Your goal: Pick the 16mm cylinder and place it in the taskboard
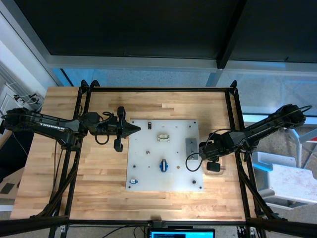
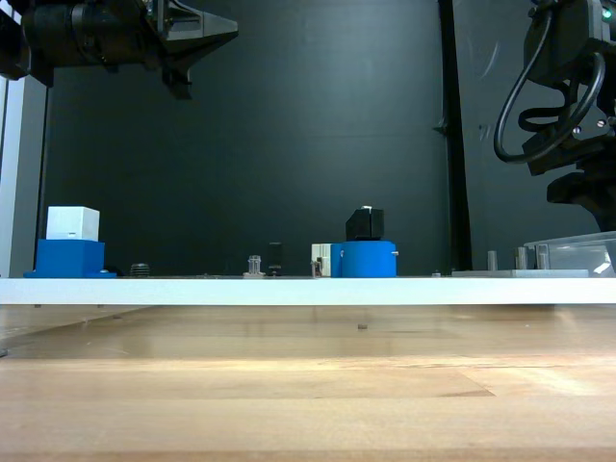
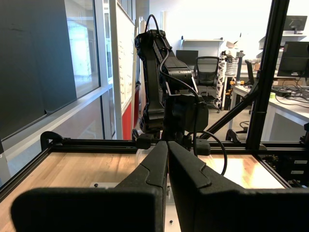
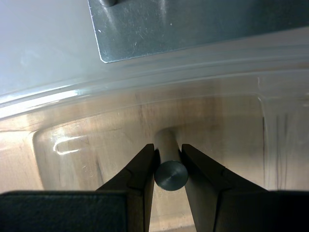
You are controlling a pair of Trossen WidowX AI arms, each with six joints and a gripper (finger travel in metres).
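Two grippers noted: right gripper (image 4: 167,151) pinches the 16mm cylinder (image 4: 170,175) in the clear tray (image 4: 72,140), 3 o'clock of the taskboard (image 1: 148,171); left gripper (image 1: 134,128), fingers pressed together, hovers at 10 o'clock.

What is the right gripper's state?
Shut: the right gripper pinches the 16mm cylinder in the clear tray. Left gripper, shut, hovers over the taskboard edge.

The 16mm cylinder (image 4: 170,174) is smooth grey metal with a satin end face. It is pinched in the matt black jaws of the right gripper (image 4: 168,155), inside the glossy clear plastic tray (image 4: 72,145). The left gripper (image 3: 167,147), raised beside the matt white taskboard (image 1: 148,168), has matching jaws pressed together. The tabletop (image 1: 74,188) is pale wood strips with a slight sheen.
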